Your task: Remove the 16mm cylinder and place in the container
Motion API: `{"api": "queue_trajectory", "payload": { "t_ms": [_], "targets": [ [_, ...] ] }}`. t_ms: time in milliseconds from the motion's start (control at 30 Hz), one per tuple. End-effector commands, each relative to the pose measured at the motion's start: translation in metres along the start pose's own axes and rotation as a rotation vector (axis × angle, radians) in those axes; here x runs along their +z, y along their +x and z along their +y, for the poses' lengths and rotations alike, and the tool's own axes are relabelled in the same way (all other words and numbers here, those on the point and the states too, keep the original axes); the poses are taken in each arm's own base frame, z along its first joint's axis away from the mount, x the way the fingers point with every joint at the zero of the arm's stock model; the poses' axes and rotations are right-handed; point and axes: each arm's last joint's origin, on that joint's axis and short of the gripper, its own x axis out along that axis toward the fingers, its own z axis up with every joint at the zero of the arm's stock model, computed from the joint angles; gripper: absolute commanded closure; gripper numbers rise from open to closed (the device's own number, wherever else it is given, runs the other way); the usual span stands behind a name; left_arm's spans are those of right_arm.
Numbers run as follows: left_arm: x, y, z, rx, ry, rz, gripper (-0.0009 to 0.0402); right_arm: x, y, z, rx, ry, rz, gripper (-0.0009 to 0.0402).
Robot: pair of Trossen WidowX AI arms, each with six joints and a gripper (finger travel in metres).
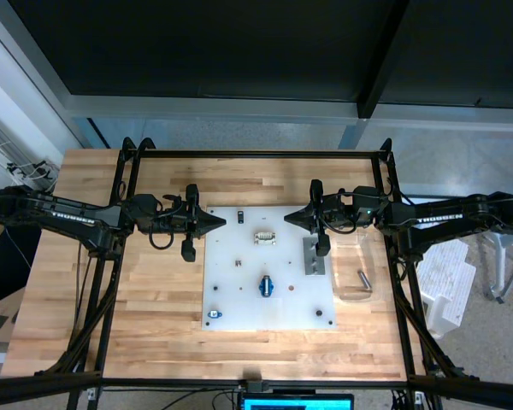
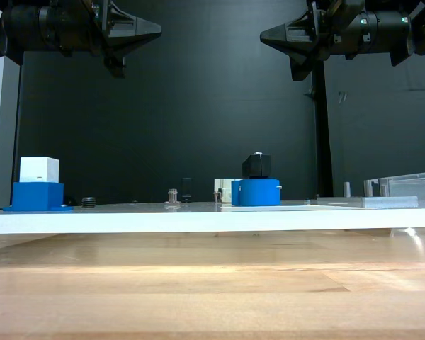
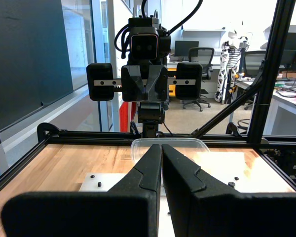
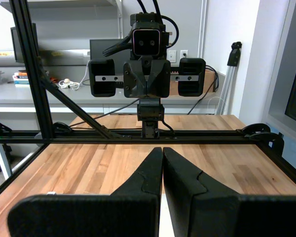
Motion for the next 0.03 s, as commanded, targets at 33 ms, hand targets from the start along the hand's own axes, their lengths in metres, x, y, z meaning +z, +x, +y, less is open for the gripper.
{"api": "queue_trajectory", "payload": {
  "t_ms": [33],
  "targets": [
    [0.0001,0.0000,0.0000,0.000,0.000,0.000,0.0393,0.0001,0.0000,0.0001,0.000,0.000,-0.002,0.0393]
  ]
}}
